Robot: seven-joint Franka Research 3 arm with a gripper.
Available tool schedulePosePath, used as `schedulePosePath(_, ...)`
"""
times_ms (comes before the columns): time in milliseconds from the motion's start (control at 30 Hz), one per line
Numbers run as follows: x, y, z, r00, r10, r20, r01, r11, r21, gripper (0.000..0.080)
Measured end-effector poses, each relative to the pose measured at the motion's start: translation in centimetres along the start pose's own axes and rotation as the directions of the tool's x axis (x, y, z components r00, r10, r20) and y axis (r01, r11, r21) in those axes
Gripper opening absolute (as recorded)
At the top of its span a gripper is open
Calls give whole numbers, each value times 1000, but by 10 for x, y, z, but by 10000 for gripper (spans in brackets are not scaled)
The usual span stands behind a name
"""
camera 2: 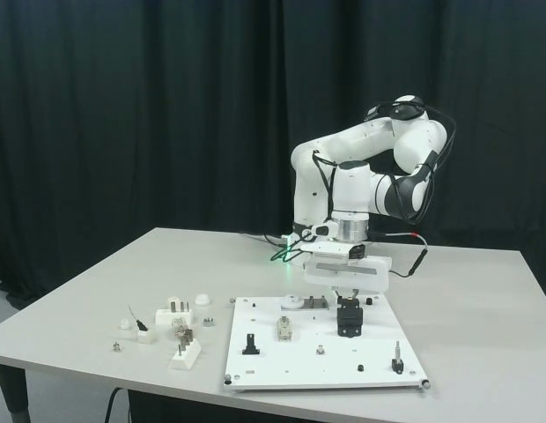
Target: Insert round peg 4.
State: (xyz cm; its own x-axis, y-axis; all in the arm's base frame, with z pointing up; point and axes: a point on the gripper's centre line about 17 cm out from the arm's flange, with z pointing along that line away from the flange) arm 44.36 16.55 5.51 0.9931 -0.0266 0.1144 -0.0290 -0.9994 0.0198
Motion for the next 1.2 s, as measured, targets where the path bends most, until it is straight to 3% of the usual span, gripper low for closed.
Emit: schedulePosePath(1200,-1,-2,3,1000,8,1,-8,1000,0,143)
